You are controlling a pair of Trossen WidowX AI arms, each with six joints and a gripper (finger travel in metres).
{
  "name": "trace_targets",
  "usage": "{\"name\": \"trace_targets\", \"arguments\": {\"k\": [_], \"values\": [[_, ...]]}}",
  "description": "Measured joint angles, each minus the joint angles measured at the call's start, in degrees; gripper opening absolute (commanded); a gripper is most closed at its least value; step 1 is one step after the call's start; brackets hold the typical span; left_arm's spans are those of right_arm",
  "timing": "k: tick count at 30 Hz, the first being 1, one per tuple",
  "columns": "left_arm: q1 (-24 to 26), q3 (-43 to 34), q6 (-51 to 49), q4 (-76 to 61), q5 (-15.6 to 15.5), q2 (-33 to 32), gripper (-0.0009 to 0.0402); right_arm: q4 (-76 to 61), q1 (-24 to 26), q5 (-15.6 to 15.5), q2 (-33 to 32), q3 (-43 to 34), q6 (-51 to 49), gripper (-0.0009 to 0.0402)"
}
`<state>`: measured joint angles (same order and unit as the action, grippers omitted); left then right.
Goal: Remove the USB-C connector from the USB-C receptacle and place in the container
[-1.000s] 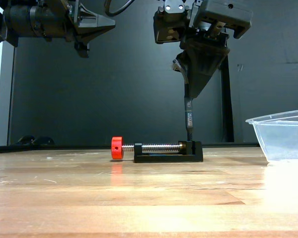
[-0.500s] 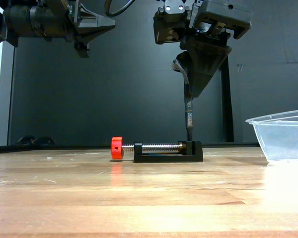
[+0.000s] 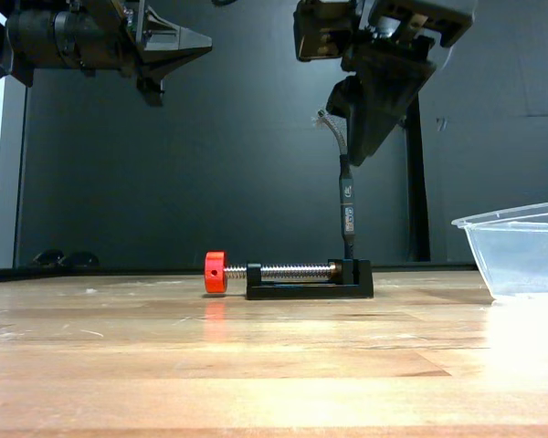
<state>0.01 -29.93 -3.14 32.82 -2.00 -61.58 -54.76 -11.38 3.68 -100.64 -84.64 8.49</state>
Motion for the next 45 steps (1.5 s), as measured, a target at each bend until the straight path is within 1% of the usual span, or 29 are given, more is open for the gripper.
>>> {"name": "trace_targets", "arguments": {"k": [9,23,28,45], "values": [[0.0,0.0,0.0,0.0,0.0,0.0,0.0000,-0.3,0.0,0.4,3.8,0.0,0.2,0.0149],[0.0,0.0,0.0,0.0,0.0,0.0,0.0000,0.2,0.0,1.0,3.7,0.0,0.2,0.0149],[0.0,0.0,0.0,0.0,0.0,0.0,0.0000,3.3,0.0,1.0,2.3,0.0,0.2,0.0149],[0.0,0.0,0.0,0.0,0.0,0.0,0.0000,3.5,-0.1,1.0,-5.6,0.0,-0.2,0.0148]]}}
